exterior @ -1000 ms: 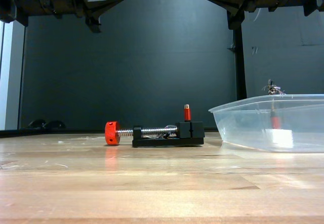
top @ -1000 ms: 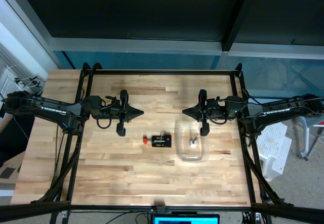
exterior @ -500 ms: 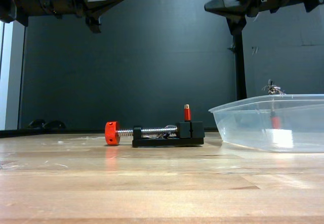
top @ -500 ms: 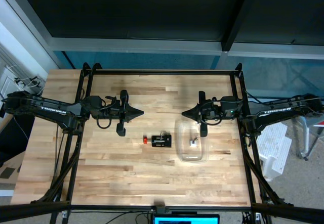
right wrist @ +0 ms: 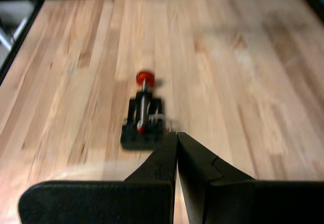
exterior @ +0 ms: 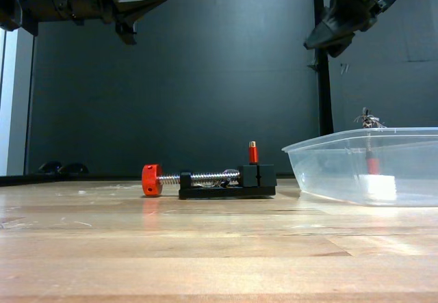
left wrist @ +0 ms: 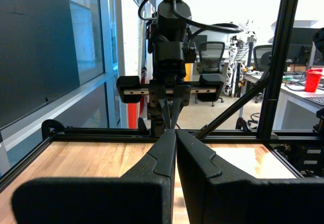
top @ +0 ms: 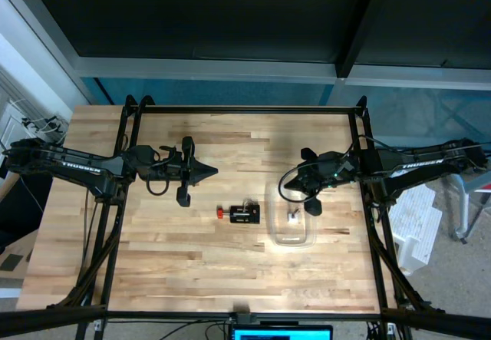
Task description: Pick the rca connector and install on the hub
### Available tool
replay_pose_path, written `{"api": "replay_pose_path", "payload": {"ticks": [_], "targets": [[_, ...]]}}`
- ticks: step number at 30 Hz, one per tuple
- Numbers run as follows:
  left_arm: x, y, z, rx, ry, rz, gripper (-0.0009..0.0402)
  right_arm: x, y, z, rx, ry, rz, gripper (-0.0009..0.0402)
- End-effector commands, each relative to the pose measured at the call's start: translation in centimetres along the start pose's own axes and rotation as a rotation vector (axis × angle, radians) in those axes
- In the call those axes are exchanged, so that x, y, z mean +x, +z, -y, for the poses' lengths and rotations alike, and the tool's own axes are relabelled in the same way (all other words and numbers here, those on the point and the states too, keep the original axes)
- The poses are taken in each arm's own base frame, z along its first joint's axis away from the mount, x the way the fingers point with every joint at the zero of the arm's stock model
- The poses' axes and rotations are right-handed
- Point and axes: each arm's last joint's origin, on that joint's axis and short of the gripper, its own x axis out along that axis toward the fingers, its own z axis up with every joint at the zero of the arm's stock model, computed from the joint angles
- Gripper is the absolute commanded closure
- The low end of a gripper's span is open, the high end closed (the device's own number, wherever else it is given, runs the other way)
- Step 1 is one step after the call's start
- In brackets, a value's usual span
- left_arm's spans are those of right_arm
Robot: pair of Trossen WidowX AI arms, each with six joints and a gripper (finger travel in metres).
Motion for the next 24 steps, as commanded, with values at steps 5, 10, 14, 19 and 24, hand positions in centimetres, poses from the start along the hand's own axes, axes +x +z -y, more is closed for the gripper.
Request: {"api": "replay_pose_path", "payload": {"ticks": [5, 10, 14, 19, 24], "targets": [[0.0, 0.0, 0.0, 0.000, 0.000, 0.001, 0.0393, 0.1, -0.3, -0.6, 0.000, 0.002, -0.155, 0.0393], [0.0, 0.0, 0.0, 0.000, 0.000, 0.000, 0.0393, -0.2, -0.8, -0.9, -0.009, 0.004, -0.223, 0.0393], [0.0, 0.0, 0.0, 0.000, 0.000, 0.000, 0.0393, -0.6, -1.0, -1.2, -0.005, 0.004, -0.285, 0.0393], [0.0, 0.0, 0.0, 0.000, 0.000, 0.000, 0.0393, -1.1, -1.1, -1.8, 0.006, 0.013, -0.325, 0.0393], [0.0, 0.0, 0.0, 0.000, 0.000, 0.001, 0.0393, -1.4, -1.6, -2.2, 0.014, 0.016, -0.376, 0.0393]]}}
